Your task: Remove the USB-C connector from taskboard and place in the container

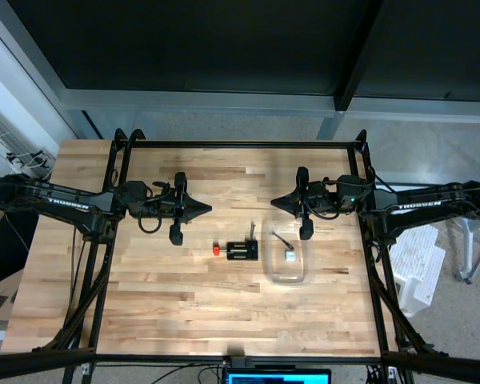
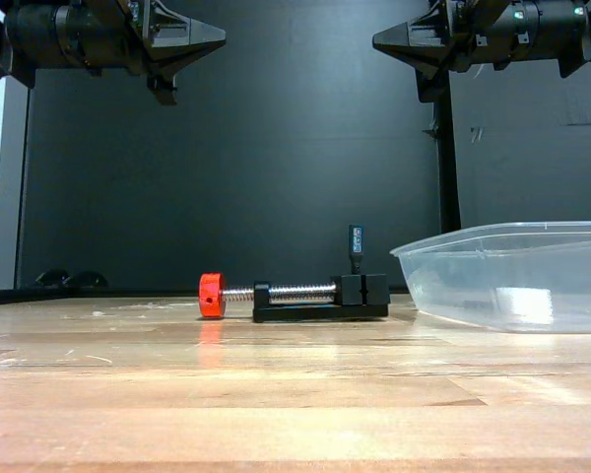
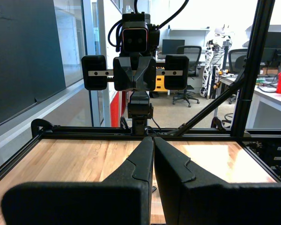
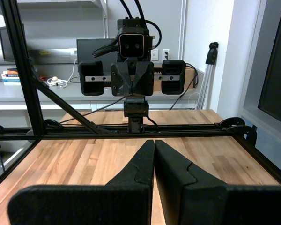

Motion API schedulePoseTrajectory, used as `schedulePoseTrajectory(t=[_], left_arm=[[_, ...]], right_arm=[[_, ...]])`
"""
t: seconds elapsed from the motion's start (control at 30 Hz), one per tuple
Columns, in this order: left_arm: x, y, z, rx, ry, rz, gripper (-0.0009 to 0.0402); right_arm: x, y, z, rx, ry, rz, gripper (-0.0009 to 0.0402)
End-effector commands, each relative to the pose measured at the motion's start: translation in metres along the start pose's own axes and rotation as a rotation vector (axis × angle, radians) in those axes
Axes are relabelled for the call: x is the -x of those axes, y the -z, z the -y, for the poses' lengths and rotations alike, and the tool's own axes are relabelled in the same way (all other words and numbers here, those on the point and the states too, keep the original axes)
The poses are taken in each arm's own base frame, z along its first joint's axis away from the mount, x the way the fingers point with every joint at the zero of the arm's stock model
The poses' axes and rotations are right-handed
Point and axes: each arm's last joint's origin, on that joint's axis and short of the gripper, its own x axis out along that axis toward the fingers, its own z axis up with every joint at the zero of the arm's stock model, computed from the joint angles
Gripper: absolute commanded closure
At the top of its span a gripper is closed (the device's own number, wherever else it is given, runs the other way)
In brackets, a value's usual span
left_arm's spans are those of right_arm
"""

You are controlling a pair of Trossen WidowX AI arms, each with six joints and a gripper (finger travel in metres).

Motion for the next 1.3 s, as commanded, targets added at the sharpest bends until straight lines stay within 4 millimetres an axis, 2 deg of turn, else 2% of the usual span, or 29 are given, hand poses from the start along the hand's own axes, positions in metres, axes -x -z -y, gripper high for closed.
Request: schedulePoseTrajectory(t=[0.03, 1.3], left_arm=[[0.0000, -0.0002, -0.0001, 0.000, 0.000, 0.001, 0.0393], [0.0000, -0.0002, -0.0001, 0.000, 0.000, 0.001, 0.0393]], right_arm=[[-0.0002, -0.0004, -0.0002, 0.001, -0.001, 0.001, 0.0393], [-0.0005, 0.0000, -0.0002, 0.000, -0.001, -0.020, 0.0393]])
